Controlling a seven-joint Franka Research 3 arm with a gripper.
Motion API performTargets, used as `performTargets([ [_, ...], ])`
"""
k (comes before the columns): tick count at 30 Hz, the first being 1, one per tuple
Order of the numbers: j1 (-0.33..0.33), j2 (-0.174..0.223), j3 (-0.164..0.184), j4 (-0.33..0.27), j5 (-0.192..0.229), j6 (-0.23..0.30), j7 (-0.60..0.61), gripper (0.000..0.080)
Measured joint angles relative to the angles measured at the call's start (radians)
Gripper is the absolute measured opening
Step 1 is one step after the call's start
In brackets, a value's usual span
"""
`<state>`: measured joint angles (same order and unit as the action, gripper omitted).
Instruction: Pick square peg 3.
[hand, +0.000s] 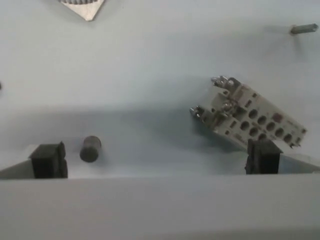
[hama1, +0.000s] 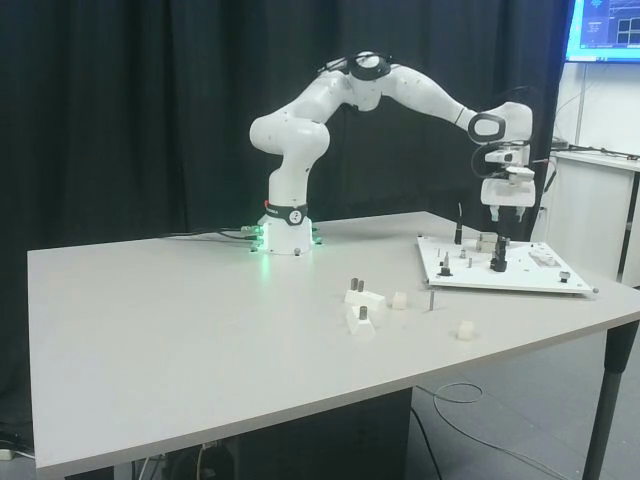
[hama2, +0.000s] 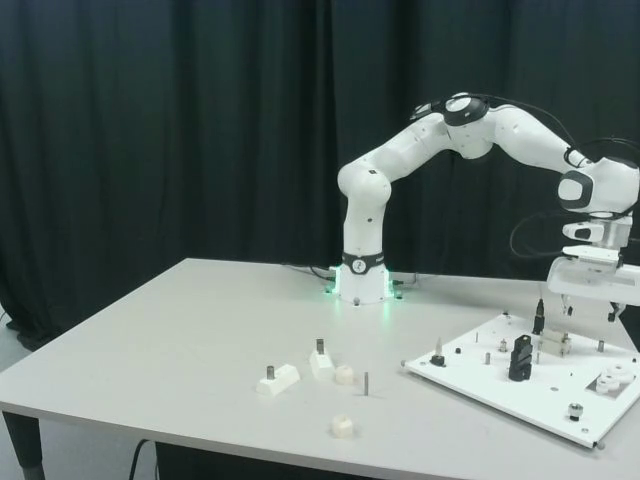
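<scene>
**Over the white board, fingers spread wide, a dark peg upright just beside one of them**

Below the wrist camera, the gripper (hand: 155, 159) has its two black fingers (hand: 48, 161) well apart, with nothing between them but bare white board (hand: 150, 75). A dark peg (hand: 90, 149) stands just beside one finger, outside the gap and clear of it. It is seen almost end-on, so its long axis runs up toward the camera. Whether its section is square or round cannot be told, and no mark names it as square peg 3. Near the other finger lies a white-grey connector block (hand: 250, 117) with rows of round holes, set askew. Its small markings cannot be read. A thin grey pin (hand: 304, 29) lies flat, well apart from the rest.

From the first room view, the white arm (hama1: 400, 90) reaches from its green-lit base (hama1: 285, 235) across the grey worktop (hama1: 180, 330) to the board (hama1: 500, 275). The gripper (hama1: 503, 215) hangs above the board, its fingers pointing down. The dark peg (hama1: 458, 230) stands vertical near the board's back edge, toward the arm's base from the gripper. A screen (hama1: 605, 30) on the wall carries writing too small to read.

From the second room view, the gripper (hama2: 590, 312) hovers over the far side of the board (hama2: 480, 385), touching nothing. The dark peg (hama2: 538, 318) rises straight up just beside the connector block (hama2: 556, 343). Small white blocks (hama2: 278, 379) sit on the worktop (hama2: 150, 340), well apart from the board.
</scene>
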<state>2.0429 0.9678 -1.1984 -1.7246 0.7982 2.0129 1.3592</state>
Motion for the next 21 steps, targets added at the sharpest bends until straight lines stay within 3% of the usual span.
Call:
performTargets([
  [21, 0.008, -0.047, 0.004, 0.000, -0.066, -0.008, 0.033, 0.0800],
])
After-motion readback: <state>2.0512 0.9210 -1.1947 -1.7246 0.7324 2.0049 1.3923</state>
